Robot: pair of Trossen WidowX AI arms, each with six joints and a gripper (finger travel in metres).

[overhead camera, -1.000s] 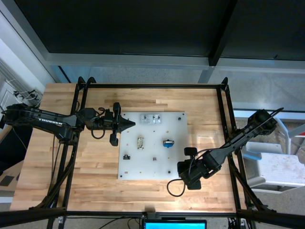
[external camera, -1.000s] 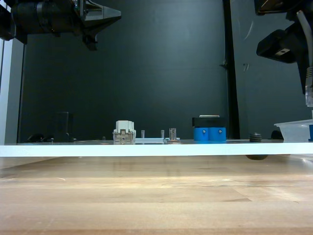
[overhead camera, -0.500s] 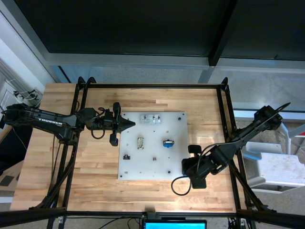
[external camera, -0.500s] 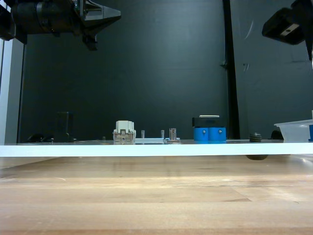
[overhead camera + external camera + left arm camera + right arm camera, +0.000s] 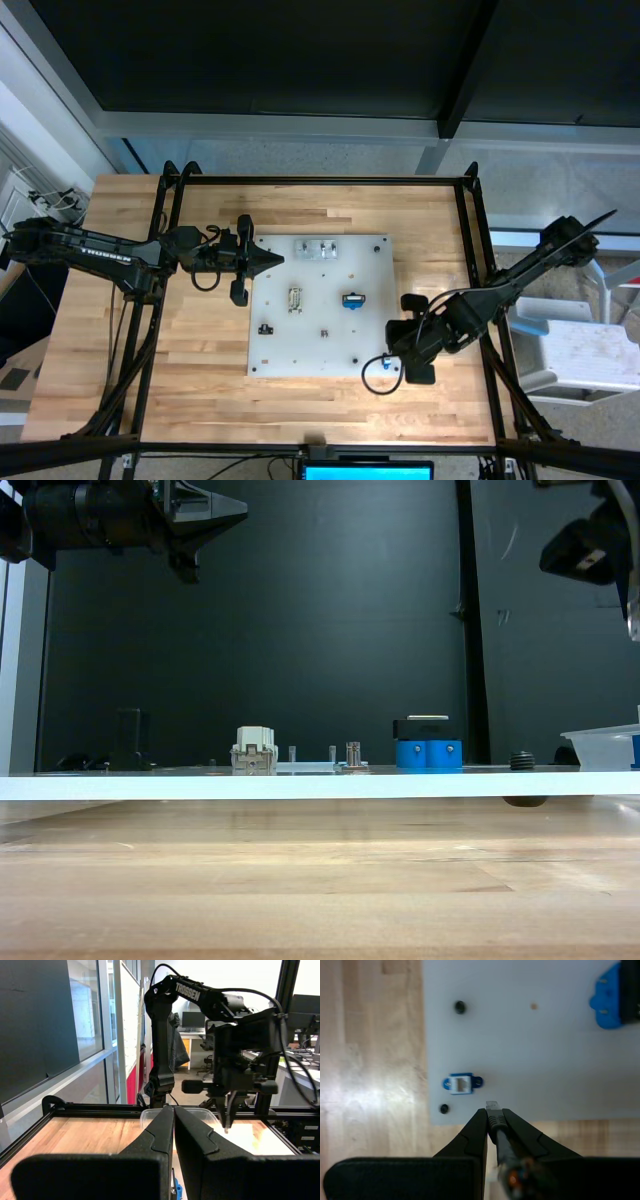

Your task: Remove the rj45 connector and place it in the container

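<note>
My right gripper (image 5: pixel 492 1114) is shut on the rj45 connector (image 5: pixel 493 1110), a black plug whose clear tip pokes out past the fingertips. It hangs clear of the blue socket (image 5: pixel 462 1083) on the white board (image 5: pixel 545 1060), near the board's near right corner. In the high view the right gripper (image 5: pixel 398 350) trails a looped cable (image 5: pixel 380 378). The container (image 5: pixel 437 282), a clear tub, sits on the table just right of the board and shows at the right in the low view (image 5: pixel 605 745). My left gripper (image 5: pixel 272 260) hovers shut over the board's left edge, holding nothing.
On the board stand a blue and black block (image 5: pixel 352 299), a grey connector (image 5: pixel 295 300), a clear fixture (image 5: pixel 317 247) and small black fittings (image 5: pixel 265 328). A black frame (image 5: pixel 470 260) runs along the table's sides.
My right gripper has swung to the right and a little toward the far side with the connector and cable. The left arm has not moved.
</note>
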